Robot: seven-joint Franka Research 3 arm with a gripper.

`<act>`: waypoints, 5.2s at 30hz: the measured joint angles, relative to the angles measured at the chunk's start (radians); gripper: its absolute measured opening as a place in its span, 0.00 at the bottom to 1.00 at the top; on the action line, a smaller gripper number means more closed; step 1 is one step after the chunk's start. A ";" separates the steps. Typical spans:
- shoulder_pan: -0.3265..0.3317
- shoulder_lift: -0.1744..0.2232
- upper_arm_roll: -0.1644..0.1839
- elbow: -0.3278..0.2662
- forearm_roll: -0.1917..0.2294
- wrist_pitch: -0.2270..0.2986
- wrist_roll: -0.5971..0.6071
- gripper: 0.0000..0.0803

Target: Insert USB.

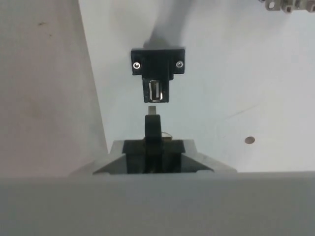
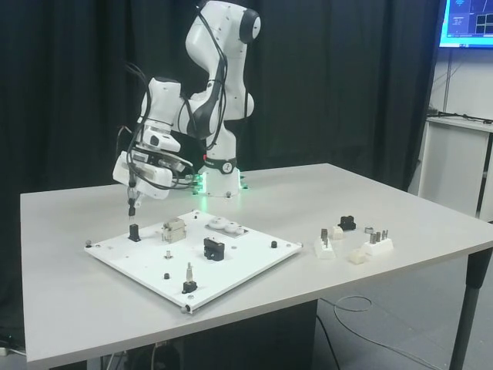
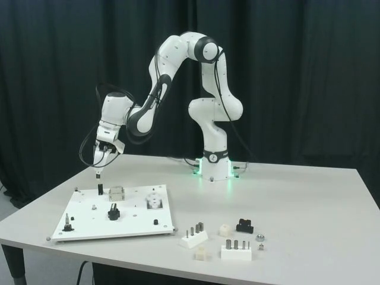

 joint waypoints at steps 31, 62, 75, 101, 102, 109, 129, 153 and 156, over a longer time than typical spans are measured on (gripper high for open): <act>-0.106 0.027 0.111 0.021 0.005 0.010 -0.031 0.08; -0.122 0.011 0.111 0.021 0.005 -0.044 -0.044 0.08; -0.124 0.010 0.115 0.020 0.036 -0.046 -0.044 0.08; -0.123 0.009 0.121 0.021 0.038 -0.045 -0.044 0.08; -0.123 0.009 0.122 0.021 0.038 -0.045 -0.044 0.08; -0.124 0.008 0.127 0.021 0.042 -0.043 -0.044 0.08; -0.125 0.009 0.127 0.021 0.042 -0.043 -0.044 0.08; -0.126 0.023 0.128 0.022 0.042 -0.008 -0.044 0.08; -0.127 0.024 0.128 0.023 0.042 -0.008 -0.044 0.08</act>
